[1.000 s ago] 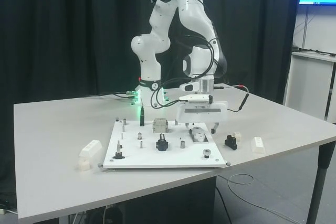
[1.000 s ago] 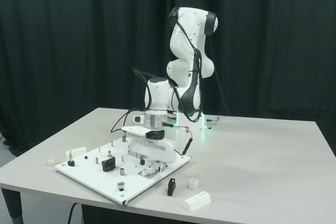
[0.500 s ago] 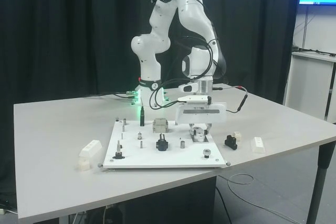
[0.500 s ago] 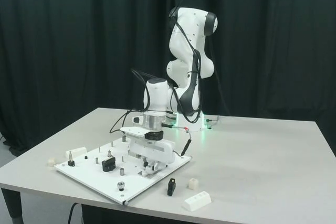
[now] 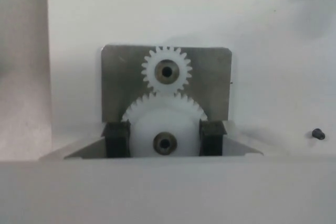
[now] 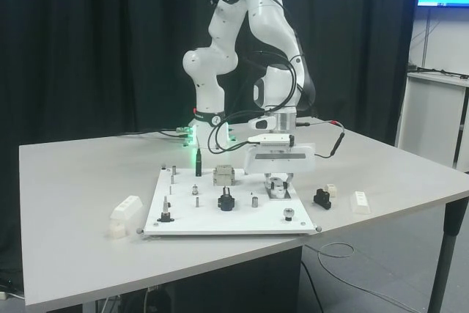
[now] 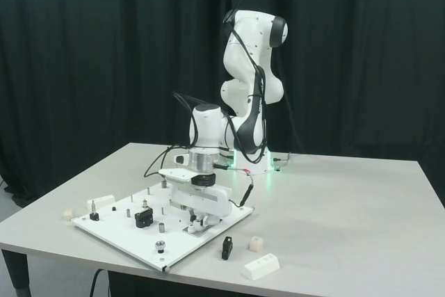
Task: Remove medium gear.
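The medium gear is white and toothed, and sits on a grey metal plate, meshed with a smaller white gear. My gripper is shut on the medium gear, one black fingertip pressing each side of it. From the room cameras the gripper stands low over the right part of the white board, and the wide white hand hides the gear.
Pegs and a black part stand on the board. Off the board lie a white block at its left, and a black part and another white block at its right. The table edge is close in front.
The fingers, wide apart one second ago, have closed inward onto the medium gear. The arm has hardly moved.
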Robot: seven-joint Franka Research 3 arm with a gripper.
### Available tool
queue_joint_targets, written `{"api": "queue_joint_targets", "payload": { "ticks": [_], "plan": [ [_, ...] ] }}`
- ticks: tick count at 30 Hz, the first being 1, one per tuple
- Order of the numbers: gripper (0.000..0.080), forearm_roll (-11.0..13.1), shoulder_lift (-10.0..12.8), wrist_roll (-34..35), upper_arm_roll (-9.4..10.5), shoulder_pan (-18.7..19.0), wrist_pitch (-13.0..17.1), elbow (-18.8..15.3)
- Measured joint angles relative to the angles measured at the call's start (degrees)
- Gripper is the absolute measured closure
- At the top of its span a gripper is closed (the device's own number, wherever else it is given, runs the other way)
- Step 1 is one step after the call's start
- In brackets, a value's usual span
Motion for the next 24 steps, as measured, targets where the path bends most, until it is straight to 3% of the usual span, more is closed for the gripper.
{"api": "queue_joint_targets", "payload": {
  "ticks": [24],
  "plan": [
    [0.0524, 0.04, 0.49, -0.35, 0.48, -1.42, -5.12, 2.58]
  ]
}}
